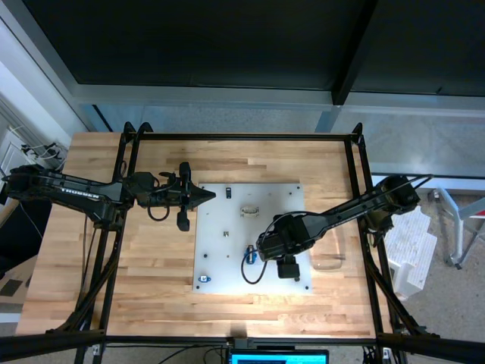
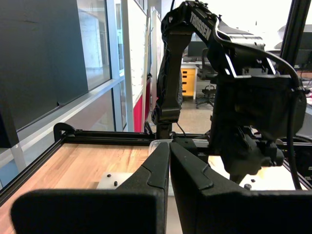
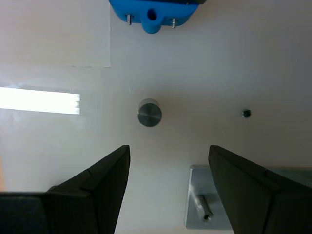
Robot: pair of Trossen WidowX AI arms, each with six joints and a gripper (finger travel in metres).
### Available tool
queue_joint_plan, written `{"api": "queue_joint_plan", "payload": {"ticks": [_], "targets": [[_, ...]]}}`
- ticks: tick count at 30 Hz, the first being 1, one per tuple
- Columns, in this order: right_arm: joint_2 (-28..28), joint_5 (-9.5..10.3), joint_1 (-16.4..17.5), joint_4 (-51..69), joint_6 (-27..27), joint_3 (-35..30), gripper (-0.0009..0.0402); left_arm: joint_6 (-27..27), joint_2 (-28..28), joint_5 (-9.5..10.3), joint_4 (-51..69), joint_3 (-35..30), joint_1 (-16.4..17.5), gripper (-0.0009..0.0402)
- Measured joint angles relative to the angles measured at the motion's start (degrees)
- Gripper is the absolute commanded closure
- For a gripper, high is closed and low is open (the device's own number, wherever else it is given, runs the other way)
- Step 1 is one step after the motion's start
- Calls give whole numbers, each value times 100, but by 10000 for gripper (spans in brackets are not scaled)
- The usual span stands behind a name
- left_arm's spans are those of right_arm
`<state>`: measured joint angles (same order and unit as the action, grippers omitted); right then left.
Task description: Remove the 16mm cylinder and place in the container
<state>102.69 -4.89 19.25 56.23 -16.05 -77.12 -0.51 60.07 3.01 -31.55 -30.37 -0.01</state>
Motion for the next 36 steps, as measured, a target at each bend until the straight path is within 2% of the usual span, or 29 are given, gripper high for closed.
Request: {"api": "queue_joint_plan", "payload": {"ticks": [12, 36], "targets": [[280, 44, 66, -284, -166, 0, 173, 0, 0, 0, 2, 2, 0, 393], [289, 59, 59, -693, -168, 245, 212, 2, 0, 0, 2, 0, 0, 393]]}}
